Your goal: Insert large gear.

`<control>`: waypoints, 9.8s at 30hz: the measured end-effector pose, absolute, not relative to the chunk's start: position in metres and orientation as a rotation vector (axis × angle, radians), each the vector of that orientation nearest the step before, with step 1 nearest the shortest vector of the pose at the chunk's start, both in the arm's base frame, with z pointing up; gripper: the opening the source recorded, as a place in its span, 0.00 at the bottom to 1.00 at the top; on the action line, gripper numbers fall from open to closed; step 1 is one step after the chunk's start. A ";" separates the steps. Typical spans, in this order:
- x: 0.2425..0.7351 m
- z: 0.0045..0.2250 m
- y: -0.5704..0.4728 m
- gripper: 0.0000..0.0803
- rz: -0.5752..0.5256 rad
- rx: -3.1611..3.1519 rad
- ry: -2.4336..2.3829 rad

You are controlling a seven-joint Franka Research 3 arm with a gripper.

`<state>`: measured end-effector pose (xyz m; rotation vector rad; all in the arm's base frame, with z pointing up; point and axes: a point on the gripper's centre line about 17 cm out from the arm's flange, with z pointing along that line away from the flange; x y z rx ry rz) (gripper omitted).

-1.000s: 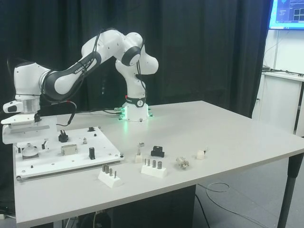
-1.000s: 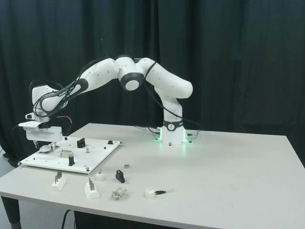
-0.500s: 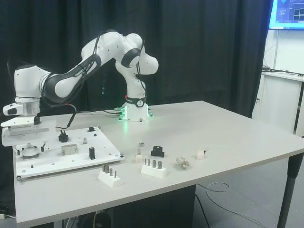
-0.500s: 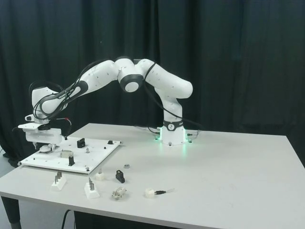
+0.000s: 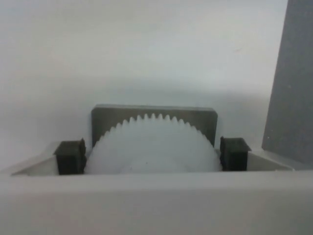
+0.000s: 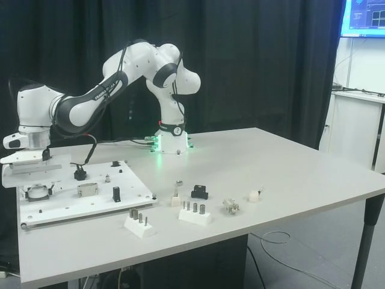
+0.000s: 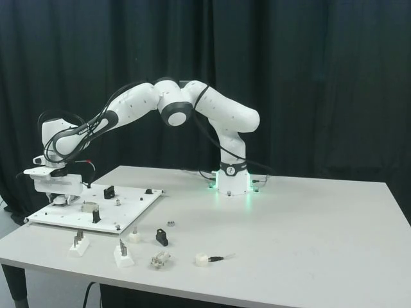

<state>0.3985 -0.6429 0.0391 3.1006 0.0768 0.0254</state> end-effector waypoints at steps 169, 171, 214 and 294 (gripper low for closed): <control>0.399 0.039 -0.642 0.74 0.061 3.147 0.055; 0.399 0.039 -0.642 0.74 0.062 3.147 0.028; 0.408 0.058 -0.641 0.99 0.101 3.147 -0.228; 0.393 0.070 -0.594 1.00 0.098 3.275 -0.297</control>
